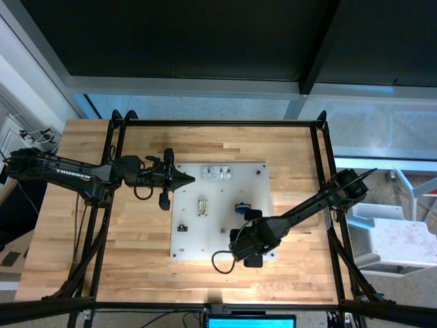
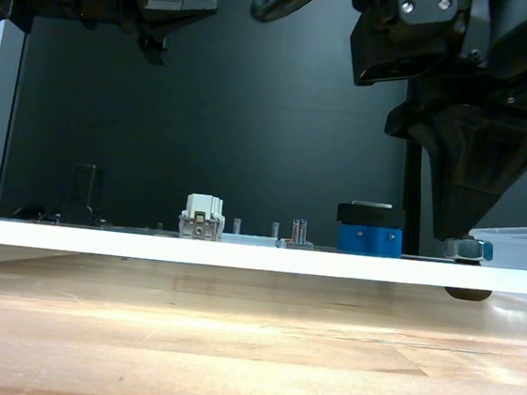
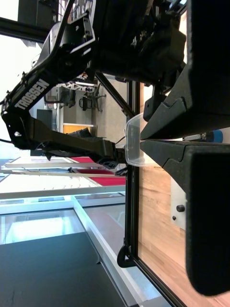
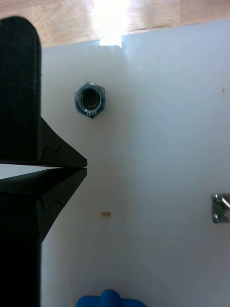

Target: Unfasten the M12 fastener and place in the container

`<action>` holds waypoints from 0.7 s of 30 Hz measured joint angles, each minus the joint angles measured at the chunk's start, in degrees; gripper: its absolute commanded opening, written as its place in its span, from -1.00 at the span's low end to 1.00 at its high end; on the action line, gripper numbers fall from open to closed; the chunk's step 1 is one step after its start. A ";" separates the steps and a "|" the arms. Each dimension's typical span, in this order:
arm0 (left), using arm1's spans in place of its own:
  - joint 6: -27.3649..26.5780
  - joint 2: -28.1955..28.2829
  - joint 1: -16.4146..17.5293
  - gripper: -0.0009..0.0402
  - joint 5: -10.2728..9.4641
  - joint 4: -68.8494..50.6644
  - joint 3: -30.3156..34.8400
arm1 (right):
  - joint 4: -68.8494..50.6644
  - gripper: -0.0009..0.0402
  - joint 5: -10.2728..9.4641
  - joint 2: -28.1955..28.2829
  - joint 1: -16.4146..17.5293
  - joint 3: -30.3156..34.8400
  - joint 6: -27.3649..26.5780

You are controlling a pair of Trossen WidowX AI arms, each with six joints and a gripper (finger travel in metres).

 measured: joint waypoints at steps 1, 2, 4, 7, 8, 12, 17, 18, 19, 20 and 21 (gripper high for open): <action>0.00 0.00 0.00 -0.96 0.00 -0.02 -0.02 | 0.04 -0.96 -0.55 0.00 -0.04 0.00 0.04; 0.00 0.00 0.00 -0.96 0.00 -0.02 0.00 | 0.04 -0.96 -1.29 0.00 -0.07 0.00 0.11; -0.02 0.00 0.00 -0.96 -0.04 0.00 -0.02 | 0.13 -0.96 -3.76 0.00 -0.04 0.00 0.17; 0.00 0.00 0.00 -0.96 0.00 -0.02 -0.02 | 0.94 -0.96 -6.51 -0.31 0.31 0.11 0.61; 0.00 0.00 0.00 -0.96 0.00 -0.02 -0.02 | 0.90 -0.96 -6.75 -0.42 0.48 0.42 0.79; 0.00 0.02 0.00 -0.96 -0.02 -0.02 -0.02 | 0.90 -0.96 -7.54 -0.68 1.05 1.60 2.23; 0.00 0.02 0.00 -0.96 0.00 -0.02 0.00 | 2.01 -0.96 -13.03 -0.68 1.49 1.97 2.73; 0.00 0.02 0.00 -0.96 0.00 -0.02 0.00 | 2.14 -0.96 -13.92 -0.68 1.51 1.97 2.73; 0.00 0.00 0.00 -0.96 -0.02 -0.02 0.00 | 2.19 -0.96 -14.38 -0.68 1.49 1.97 2.75; 0.00 0.00 0.00 -0.96 0.00 -0.02 0.00 | 2.21 -0.96 -14.45 -0.66 1.49 1.97 2.75; 0.00 0.02 0.00 -0.96 -0.02 0.00 0.00 | 2.23 -0.96 -14.47 -0.66 1.49 1.97 2.80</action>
